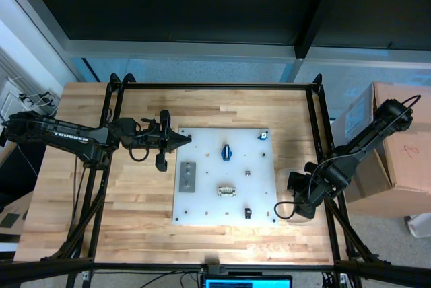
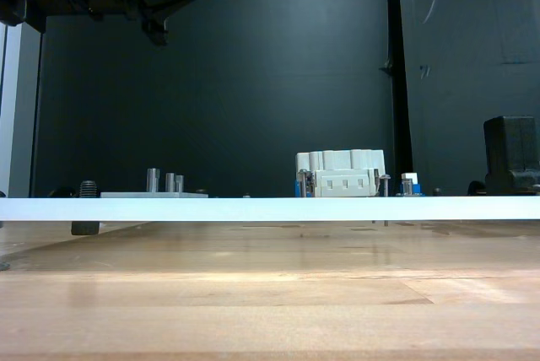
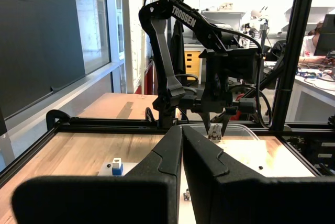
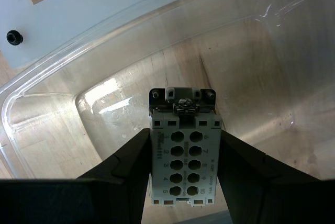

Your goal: Remove the HAN10E connector from the taskboard and place in the container

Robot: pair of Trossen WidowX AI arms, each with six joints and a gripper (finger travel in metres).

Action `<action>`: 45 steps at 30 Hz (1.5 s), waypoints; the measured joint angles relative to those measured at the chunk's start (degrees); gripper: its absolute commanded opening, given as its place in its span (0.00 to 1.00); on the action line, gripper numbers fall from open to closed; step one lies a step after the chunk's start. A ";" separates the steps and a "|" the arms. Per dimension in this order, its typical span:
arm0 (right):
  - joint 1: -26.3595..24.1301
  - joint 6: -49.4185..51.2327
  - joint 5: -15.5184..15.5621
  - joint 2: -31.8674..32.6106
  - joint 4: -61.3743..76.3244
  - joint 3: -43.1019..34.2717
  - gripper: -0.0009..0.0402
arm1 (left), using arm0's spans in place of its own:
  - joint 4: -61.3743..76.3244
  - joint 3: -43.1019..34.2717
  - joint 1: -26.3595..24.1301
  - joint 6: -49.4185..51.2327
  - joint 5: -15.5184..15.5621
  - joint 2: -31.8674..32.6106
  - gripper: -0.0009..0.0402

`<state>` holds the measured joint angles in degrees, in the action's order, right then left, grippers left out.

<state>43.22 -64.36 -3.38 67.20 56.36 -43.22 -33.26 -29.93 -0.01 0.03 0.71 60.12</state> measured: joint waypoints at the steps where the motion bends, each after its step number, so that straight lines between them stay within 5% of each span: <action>1: 0.00 0.00 0.00 0.02 0.00 0.00 0.08 | 0.02 0.00 0.00 0.02 -0.02 0.00 0.02; 45: 0.02 -0.94 -1.11 0.02 -0.59 -0.02 0.08 | 0.02 0.00 0.00 0.00 0.00 0.00 0.02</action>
<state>43.24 -65.30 -4.49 67.22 55.77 -43.24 -33.23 -29.93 -0.01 0.03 0.71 60.12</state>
